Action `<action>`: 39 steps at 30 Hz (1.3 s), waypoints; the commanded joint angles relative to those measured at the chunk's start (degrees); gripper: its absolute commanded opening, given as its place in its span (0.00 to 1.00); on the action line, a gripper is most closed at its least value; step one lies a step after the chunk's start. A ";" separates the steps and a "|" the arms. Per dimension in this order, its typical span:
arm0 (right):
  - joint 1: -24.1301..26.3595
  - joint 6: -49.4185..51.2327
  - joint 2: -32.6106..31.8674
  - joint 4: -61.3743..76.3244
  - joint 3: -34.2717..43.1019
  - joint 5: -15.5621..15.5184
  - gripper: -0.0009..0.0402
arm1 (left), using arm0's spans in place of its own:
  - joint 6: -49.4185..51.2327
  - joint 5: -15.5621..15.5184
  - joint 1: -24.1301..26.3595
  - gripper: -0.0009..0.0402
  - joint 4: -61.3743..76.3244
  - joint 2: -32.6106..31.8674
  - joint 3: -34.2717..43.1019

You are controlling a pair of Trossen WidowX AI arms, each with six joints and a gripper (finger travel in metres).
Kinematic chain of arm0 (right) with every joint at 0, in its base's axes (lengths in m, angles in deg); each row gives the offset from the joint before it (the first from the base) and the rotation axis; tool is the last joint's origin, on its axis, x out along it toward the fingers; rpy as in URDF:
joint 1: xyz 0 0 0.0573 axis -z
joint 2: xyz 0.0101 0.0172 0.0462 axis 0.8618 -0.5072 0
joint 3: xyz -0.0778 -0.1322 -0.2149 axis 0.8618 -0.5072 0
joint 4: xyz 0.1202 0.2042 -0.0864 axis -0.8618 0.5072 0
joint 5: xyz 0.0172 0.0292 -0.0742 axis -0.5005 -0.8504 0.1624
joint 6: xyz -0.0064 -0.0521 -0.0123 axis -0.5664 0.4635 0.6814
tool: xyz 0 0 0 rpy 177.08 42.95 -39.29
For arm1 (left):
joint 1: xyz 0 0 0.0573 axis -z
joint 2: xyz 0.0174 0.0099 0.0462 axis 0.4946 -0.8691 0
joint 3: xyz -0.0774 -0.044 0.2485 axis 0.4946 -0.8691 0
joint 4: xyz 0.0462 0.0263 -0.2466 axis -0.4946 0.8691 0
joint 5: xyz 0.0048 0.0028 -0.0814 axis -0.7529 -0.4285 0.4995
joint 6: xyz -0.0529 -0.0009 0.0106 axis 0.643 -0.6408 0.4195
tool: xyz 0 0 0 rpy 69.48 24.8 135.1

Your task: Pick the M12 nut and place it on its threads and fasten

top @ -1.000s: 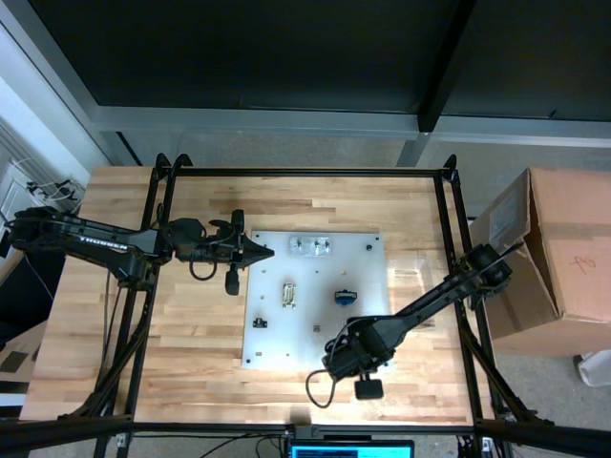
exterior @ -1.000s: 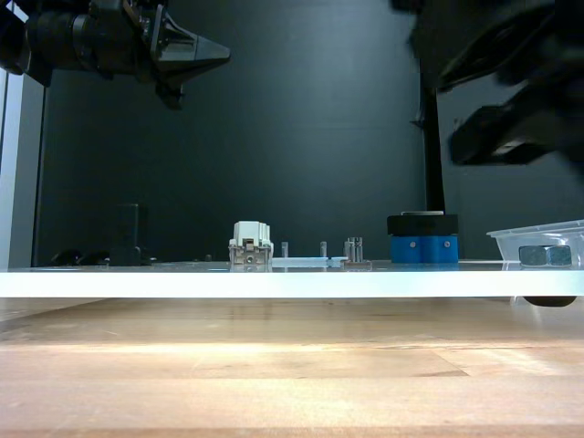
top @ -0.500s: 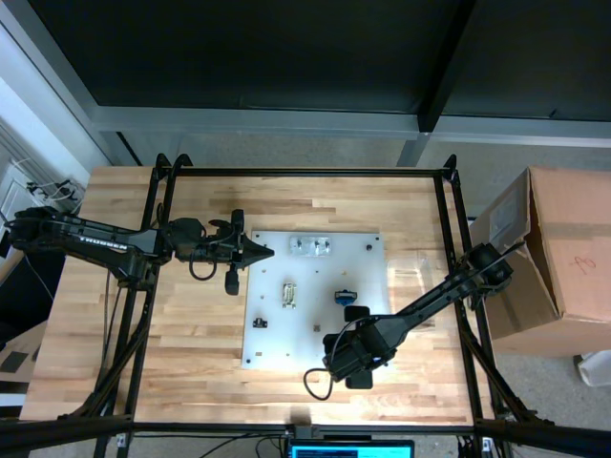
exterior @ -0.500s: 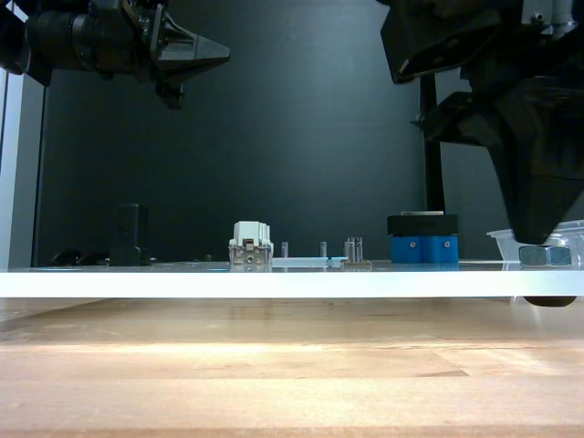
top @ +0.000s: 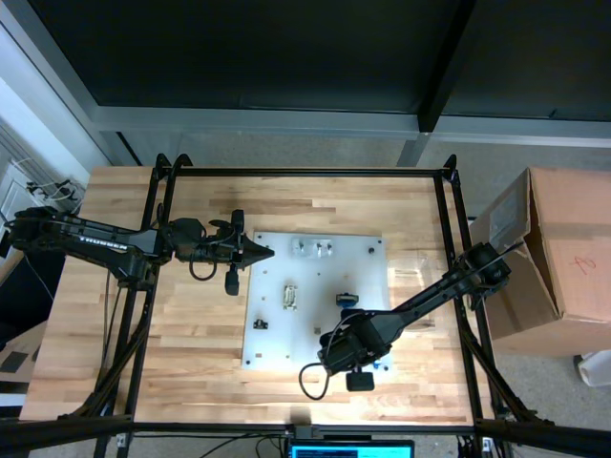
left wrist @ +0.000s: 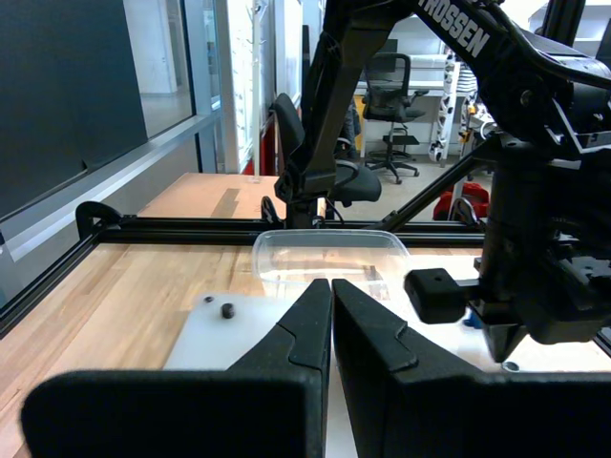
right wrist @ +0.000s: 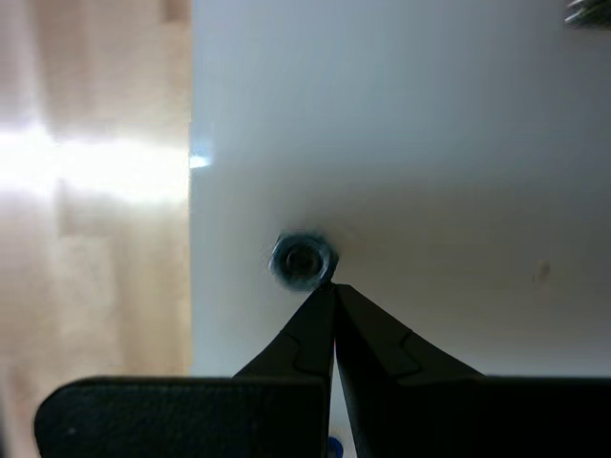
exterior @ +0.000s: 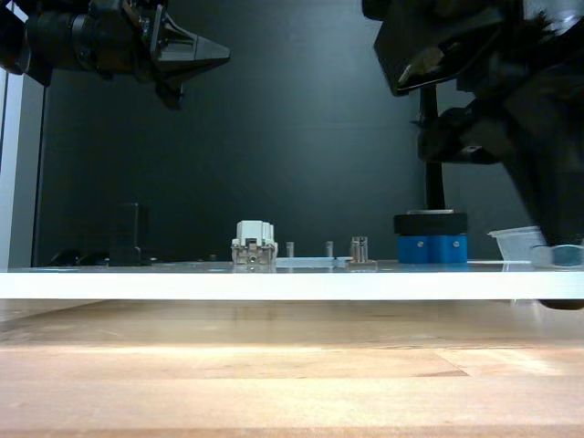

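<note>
The silver nut (right wrist: 302, 260) lies flat, hole up, low on the white board (top: 286, 334) close to its near edge. A dark core fills the hole and no ribs show under the nut, so it looks to be on its stud. My right gripper (right wrist: 334, 288) is shut with nothing between its fingers. Its closed tips touch the nut's rim from one side. In the high view the right gripper (top: 334, 358) hides the nut. In the low view it stands just above the blurred nut (exterior: 566, 256). My left gripper (top: 267, 253) hangs shut and empty, high over the board's far left edge.
The clear tray (top: 410, 267) stands off the board's right side and looks empty in the high view. On the board are a white connector (exterior: 254, 246), a blue block (exterior: 431, 246) and small silver posts (exterior: 359, 248). A cardboard box (top: 554, 258) stands past the table's right side.
My right wrist has turned and moved left along the board's near edge, its closed tips staying at the nut. The board's parts have shifted slightly right in the low view. The left arm is still.
</note>
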 commanded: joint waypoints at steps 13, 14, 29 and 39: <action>-0.02 0.24 2.54 0.70 -0.52 8.57 0.02 | -0.02 0.02 0.00 0.02 0.22 0.00 0.00; 0.11 0.61 3.37 0.22 -0.96 9.51 0.02 | -0.02 0.02 0.00 0.02 0.22 0.00 0.00; 10.86 9.05 26.82 -21.64 -19.26 12.39 0.02 | -0.02 0.02 0.00 0.02 0.22 0.00 0.00; 22.16 19.58 45.72 -47.17 -35.23 12.15 0.02 | -0.02 0.02 0.00 0.02 0.22 0.00 0.00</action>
